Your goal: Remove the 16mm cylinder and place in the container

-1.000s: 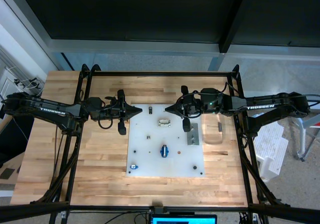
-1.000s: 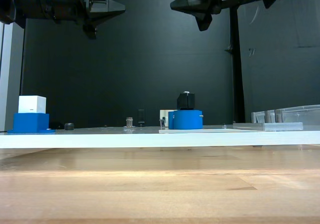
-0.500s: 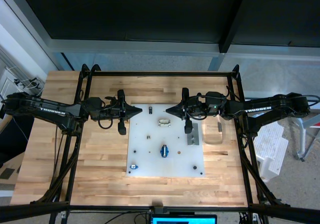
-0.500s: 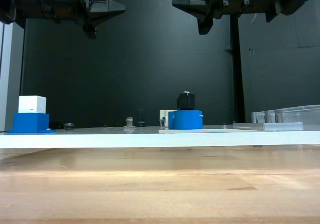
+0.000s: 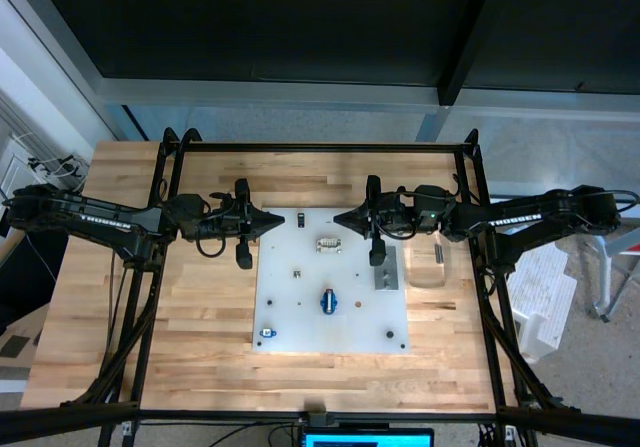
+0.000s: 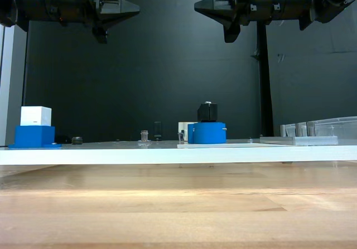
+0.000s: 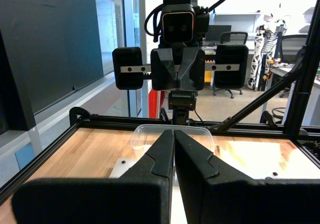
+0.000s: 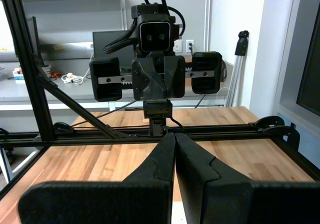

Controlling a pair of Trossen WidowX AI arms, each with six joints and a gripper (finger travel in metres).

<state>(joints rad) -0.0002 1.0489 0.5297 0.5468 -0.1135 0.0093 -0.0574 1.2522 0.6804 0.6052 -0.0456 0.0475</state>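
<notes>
The 16mm cylinder [image 5: 440, 252] lies as a slim dark rod inside the container [image 5: 428, 275], a clear tray just right of the white board. The container also shows at the low view's right edge [image 6: 329, 127] and in the left wrist view [image 7: 145, 134]. My right gripper [image 5: 335, 219] hangs high over the board's far edge, shut and empty, pointing left [image 6: 196, 6]; its fingers [image 8: 165, 159] are pressed together. My left gripper [image 5: 283, 223] faces it from the left, also high [image 6: 136, 6], shut on nothing [image 7: 174, 134].
The white board [image 5: 290, 317] carries a blue part [image 5: 328, 301], a blue base with a white cube [image 5: 265, 334], a small connector [image 5: 328, 244] and tiny pegs. A grey metal block [image 5: 386, 267] sits between board and container. The black frame rails surround the table.
My right arm has drawn back slightly to the right and its gripper has levelled out. The left arm has not moved.
</notes>
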